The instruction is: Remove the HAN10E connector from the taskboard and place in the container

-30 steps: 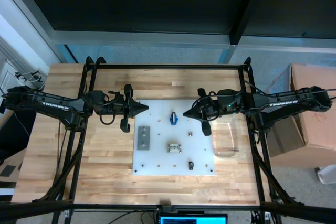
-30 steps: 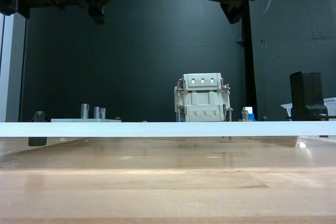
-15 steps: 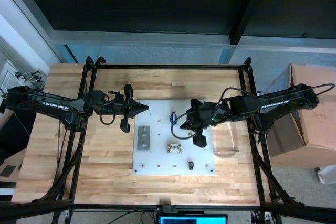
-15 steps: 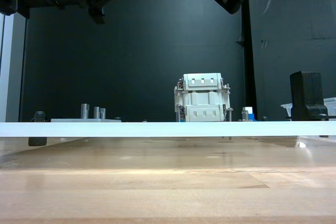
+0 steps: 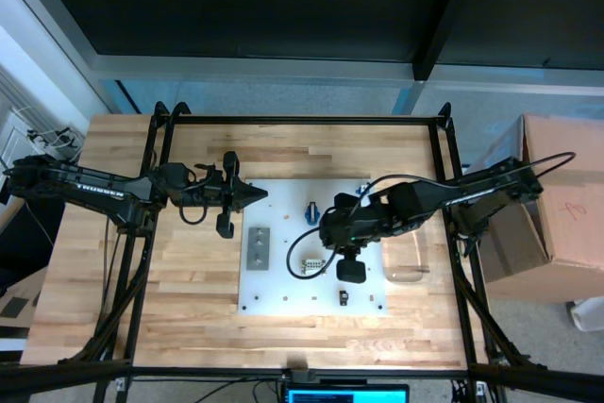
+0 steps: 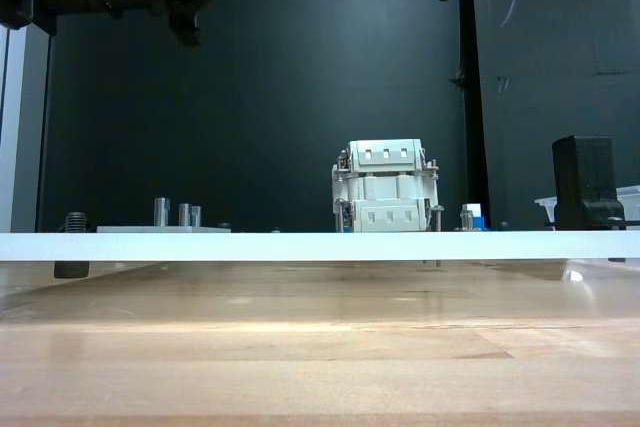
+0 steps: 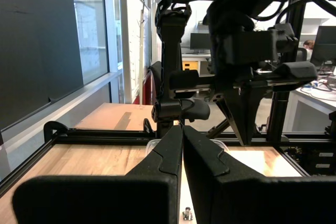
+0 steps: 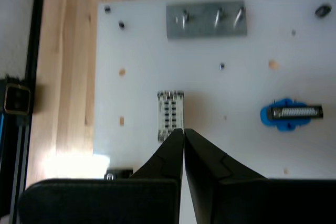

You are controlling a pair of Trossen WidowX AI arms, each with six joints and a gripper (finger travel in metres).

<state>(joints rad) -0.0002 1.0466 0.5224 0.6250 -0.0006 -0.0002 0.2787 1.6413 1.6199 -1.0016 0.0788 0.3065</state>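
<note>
Right gripper (image 8: 184, 130), fingers pressed together, hovers with the seated HAN10E connector (image 8: 170, 109) beneath its tips; left gripper (image 7: 182, 129), likewise closed, hangs well apart.

The high view looks down and away from above the near edge of the bench (image 5: 179, 290); the low one sits level there (close to the white taskboard (image 6: 300, 245)). The camera on the left gripper (image 7: 182, 130) faces right, level; that on the right gripper (image 8: 184, 132) looks straight down at the taskboard, shared with the high view.
</note>
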